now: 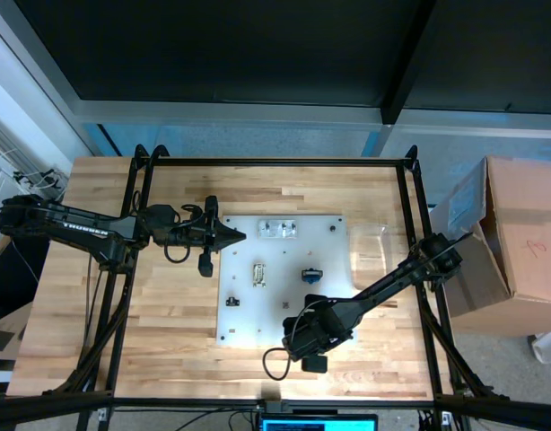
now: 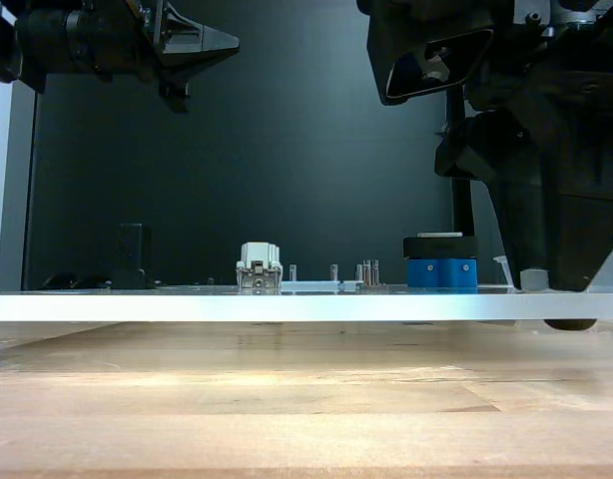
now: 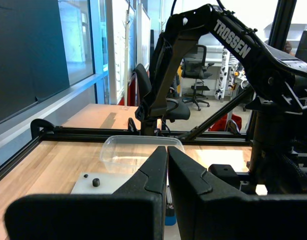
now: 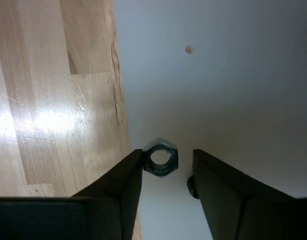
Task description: Unfasten the M12 nut and place it in the container
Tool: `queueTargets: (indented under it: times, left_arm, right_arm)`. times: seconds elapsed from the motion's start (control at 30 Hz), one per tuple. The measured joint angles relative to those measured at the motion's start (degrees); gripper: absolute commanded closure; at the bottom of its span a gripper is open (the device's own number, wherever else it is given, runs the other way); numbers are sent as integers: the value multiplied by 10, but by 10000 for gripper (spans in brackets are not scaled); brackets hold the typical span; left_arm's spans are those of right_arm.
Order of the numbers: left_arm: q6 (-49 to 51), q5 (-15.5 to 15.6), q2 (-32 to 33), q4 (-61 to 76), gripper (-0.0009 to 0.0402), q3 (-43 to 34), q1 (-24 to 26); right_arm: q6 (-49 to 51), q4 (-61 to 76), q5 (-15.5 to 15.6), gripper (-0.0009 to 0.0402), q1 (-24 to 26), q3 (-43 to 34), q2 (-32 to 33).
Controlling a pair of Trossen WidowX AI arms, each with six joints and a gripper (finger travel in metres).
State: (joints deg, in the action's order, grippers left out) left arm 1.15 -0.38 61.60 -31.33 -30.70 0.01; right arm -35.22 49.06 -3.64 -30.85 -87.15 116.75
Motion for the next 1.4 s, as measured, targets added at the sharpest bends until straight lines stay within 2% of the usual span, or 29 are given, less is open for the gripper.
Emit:
queueTargets:
  times: [0.37,0.63,0.97,1.4]
  left_arm:
    - [0,0,0,0,393,0,0]
    - [0,0,0,0,393,0,0]
    - [0,0,0,0,393,0,0]
    - [0,0,0,0,393,0,0]
  right_arm:
    - [2,-1,5,396,0,1,-6]
    - [0,26,4,385,0,1,-43]
    - [-5,93,-12,386,-4,14,-135]
    - [-32,99,-13,386,-41,169,-289]
